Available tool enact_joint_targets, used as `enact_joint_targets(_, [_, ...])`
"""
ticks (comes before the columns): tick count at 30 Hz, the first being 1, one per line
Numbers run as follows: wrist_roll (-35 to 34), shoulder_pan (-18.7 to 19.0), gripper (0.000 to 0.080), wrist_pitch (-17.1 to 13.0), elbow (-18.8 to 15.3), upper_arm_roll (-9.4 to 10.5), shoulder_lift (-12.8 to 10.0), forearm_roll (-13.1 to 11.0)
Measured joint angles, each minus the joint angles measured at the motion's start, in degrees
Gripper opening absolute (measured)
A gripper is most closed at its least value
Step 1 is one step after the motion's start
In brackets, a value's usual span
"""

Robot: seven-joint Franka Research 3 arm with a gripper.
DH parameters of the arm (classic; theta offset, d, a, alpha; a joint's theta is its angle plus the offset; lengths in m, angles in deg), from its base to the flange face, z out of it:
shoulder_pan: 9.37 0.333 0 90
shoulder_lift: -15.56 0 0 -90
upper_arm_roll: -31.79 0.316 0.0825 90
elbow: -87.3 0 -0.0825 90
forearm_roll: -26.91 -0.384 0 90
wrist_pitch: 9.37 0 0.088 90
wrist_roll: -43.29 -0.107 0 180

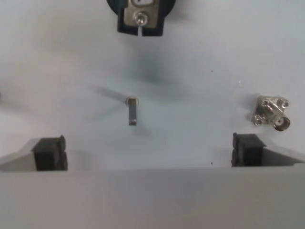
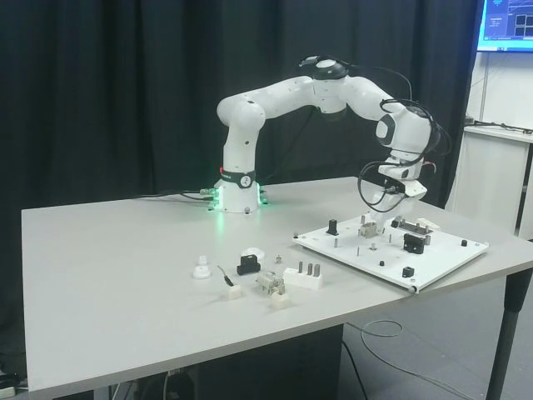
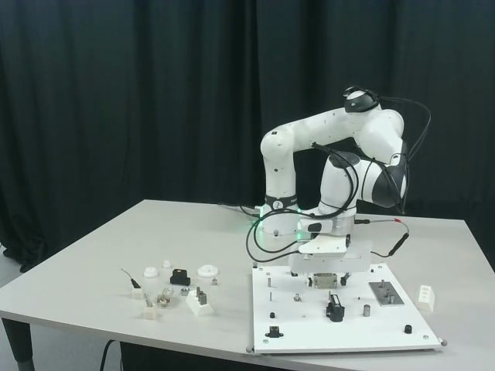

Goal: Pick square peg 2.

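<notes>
One upright square peg centred between wide-open jaws, untouched, white board beneath

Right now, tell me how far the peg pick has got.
Done: the arm is over the white board. In hand: nothing; the gripper is open above a small upright peg, its fingers on either side and well apart from it. Left: lower, close on the peg, lift.
</notes>
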Motion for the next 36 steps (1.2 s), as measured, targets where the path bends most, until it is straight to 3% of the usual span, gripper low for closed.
enact_joint_targets(10, [0.00, -0.14, 0.0797, 0.00, 0.00, -0.26, 0.00, 0.01])
enact_joint_targets(36, [0.08, -1.27, 0.0800, -0.08, 0.08, -0.99, 0.01, 0.74])
